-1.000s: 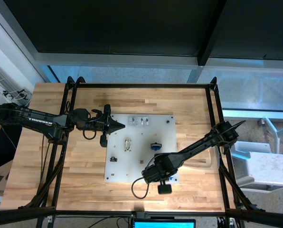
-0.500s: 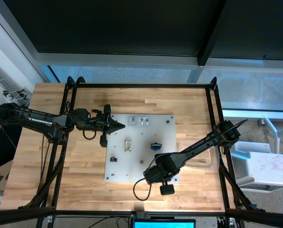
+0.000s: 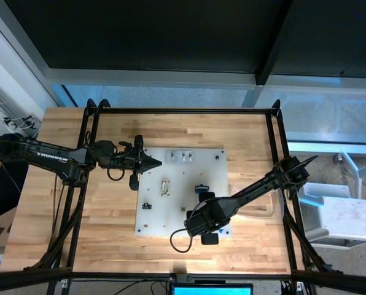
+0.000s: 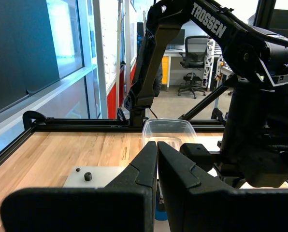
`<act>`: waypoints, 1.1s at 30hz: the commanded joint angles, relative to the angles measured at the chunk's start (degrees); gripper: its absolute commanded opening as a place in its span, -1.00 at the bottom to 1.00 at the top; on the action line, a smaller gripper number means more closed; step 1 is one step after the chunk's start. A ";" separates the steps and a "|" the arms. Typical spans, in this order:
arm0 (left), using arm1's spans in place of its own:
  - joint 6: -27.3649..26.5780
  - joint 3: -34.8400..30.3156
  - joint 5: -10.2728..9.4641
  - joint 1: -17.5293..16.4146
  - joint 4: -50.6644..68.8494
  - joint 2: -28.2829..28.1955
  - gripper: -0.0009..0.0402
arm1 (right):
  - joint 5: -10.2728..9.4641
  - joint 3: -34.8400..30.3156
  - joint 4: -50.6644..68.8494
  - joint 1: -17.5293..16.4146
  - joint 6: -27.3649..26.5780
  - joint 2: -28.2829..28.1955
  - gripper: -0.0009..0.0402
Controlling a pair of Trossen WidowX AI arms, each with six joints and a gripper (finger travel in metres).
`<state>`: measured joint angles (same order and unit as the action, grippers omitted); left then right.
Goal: Pick the M12 fastener and fasten on the M12 threads
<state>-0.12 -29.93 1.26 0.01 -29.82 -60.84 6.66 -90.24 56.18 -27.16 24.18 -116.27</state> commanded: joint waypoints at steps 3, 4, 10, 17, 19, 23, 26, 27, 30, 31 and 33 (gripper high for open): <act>0.02 -0.02 0.00 -0.02 -0.04 -0.02 -0.96 | -1.33 0.07 -0.70 -0.24 0.00 -0.52 -0.96; 0.02 -0.02 0.00 0.00 -0.04 -0.02 -0.96 | -2.12 0.07 -0.92 -0.24 0.00 -0.52 -0.96; 0.02 -0.02 0.00 0.00 -0.04 -0.02 -0.96 | -23.39 0.00 -1.18 -0.22 -5.25 0.37 -0.96; 0.02 -0.02 0.00 0.00 -0.04 -0.02 -0.96 | -21.05 0.00 0.04 -0.22 -4.83 0.79 -0.96; 0.02 -0.02 0.00 -0.02 -0.02 -0.02 -0.96 | -19.17 0.00 0.11 -0.22 -3.74 0.79 -0.96; 0.02 -0.02 0.00 0.00 -0.04 -0.02 -0.96 | -13.81 0.00 0.11 -0.20 -2.38 1.62 -0.96; 0.02 -0.02 0.00 0.00 -0.02 -0.02 -0.96 | -7.06 0.00 0.13 -0.15 -1.05 2.51 -0.96; 0.02 -0.02 0.00 0.00 -0.04 -0.02 -0.96 | -4.44 0.00 0.17 -0.13 -0.02 2.67 -0.96; 0.02 -0.02 0.00 0.00 -0.04 0.00 -0.96 | -0.74 0.07 0.17 -0.09 1.27 2.49 -0.96; 0.02 -0.02 0.00 -0.02 0.00 -0.02 -0.96 | -0.74 0.07 0.17 -0.09 1.29 2.25 -0.96; 0.02 -0.02 0.00 0.00 -0.02 -0.02 -0.96 | -0.72 0.17 0.00 -0.11 1.31 1.62 -0.96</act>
